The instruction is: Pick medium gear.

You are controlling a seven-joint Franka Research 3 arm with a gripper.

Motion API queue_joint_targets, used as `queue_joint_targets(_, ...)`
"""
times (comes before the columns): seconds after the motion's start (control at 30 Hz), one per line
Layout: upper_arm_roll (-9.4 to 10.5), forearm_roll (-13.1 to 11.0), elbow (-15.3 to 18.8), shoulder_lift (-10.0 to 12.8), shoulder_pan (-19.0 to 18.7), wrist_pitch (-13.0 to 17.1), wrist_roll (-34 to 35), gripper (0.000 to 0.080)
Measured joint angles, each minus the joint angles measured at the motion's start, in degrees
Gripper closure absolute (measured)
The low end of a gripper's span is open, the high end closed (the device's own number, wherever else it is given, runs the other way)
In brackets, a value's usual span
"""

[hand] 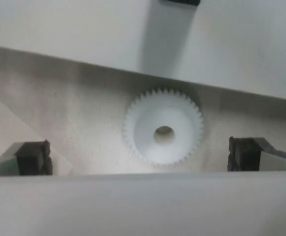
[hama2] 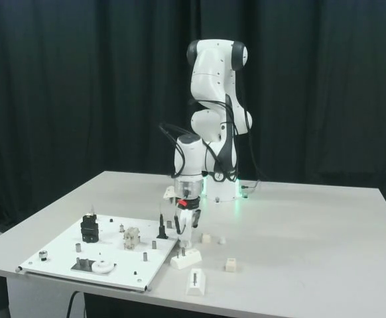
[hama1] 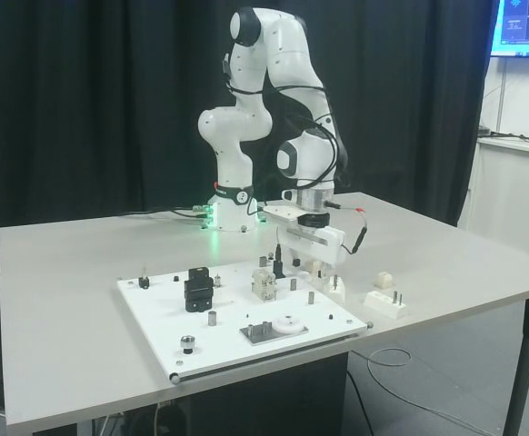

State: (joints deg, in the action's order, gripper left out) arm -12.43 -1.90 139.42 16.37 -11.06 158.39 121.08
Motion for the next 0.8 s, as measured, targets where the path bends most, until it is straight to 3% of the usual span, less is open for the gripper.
queue_joint_targets(0.8, -0.04, -0.04, -0.35, 2.56, 0.08, 3.82, -2.18, 0.0003)
